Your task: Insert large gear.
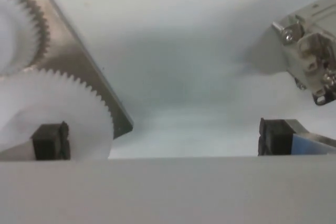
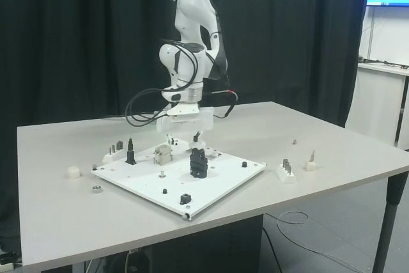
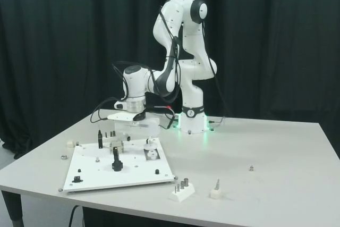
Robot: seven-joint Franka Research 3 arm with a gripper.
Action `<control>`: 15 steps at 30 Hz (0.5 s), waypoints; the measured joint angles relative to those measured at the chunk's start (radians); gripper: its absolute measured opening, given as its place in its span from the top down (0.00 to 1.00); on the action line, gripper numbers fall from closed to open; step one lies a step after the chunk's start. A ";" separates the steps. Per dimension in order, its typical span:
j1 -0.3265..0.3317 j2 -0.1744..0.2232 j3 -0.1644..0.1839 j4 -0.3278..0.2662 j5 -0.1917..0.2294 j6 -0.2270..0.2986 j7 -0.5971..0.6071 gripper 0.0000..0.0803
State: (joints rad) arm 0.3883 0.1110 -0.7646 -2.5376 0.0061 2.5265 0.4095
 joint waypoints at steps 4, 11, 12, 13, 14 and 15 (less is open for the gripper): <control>0.000 0.003 0.003 0.000 0.001 0.017 0.000 0.00; 0.000 0.005 0.006 0.000 0.003 0.025 0.000 0.00; 0.000 0.005 0.007 0.000 0.003 0.025 0.000 0.00; 0.000 0.005 0.007 0.000 0.004 0.024 0.000 0.00; 0.000 0.005 0.008 0.000 0.006 0.023 0.000 0.00; 0.000 0.004 0.009 0.000 0.007 0.021 0.000 0.00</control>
State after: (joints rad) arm 0.3883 0.1155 -0.7557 -2.5375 0.0134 2.5470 0.4091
